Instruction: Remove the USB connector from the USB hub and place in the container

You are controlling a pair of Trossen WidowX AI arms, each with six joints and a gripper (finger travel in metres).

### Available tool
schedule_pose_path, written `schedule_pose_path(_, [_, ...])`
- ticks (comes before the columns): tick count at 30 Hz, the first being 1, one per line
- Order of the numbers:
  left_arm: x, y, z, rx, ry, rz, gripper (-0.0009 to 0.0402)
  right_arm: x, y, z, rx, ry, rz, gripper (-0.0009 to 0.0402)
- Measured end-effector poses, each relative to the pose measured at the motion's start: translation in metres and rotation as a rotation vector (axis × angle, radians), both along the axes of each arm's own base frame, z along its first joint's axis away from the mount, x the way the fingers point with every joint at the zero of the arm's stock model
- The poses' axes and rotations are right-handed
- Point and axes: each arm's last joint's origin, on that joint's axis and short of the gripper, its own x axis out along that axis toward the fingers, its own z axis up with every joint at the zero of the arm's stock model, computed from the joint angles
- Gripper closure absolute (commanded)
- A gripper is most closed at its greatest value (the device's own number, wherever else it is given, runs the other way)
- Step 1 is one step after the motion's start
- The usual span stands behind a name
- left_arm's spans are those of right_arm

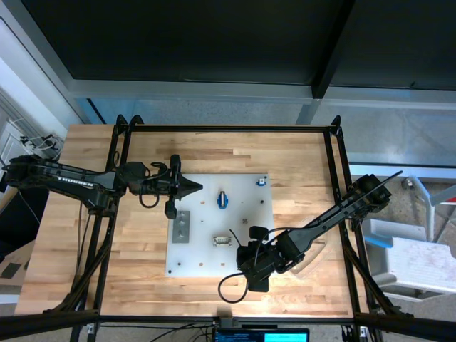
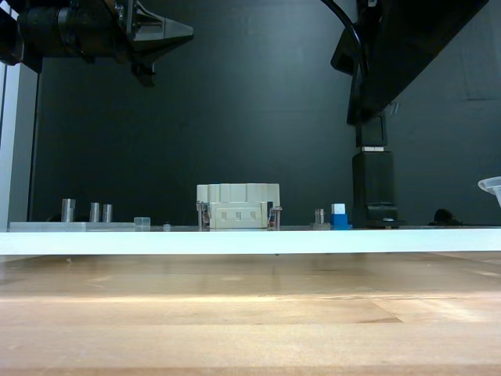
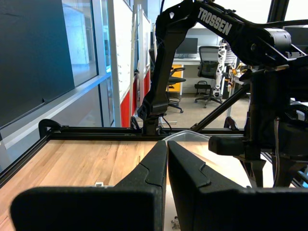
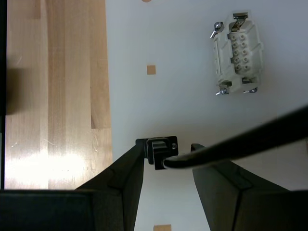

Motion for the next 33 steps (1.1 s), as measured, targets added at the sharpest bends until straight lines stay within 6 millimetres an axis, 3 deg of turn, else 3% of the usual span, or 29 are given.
schedule_pose_path(9, [0.0, 0.0, 0.0, 0.0, 0.0, 0.0, 0.0392, 0.0005, -0.0009, -0.0005, 0.0, 0.0, -0.003, 0.0309])
schedule_pose_path(18, [0.0, 0.0, 0.0, 0.0, 0.0, 0.0, 0.0392, 0.0007, -0.0012, -0.0005, -0.003, 0.001, 0.008, 0.0397])
schedule_pose_path(33, [0.0, 0.0, 0.0001, 0.0, 0.0, 0.0, 0.0392, 0.0018, -0.0031, -0.0005, -0.008, 0.001, 0.011, 0.0393])
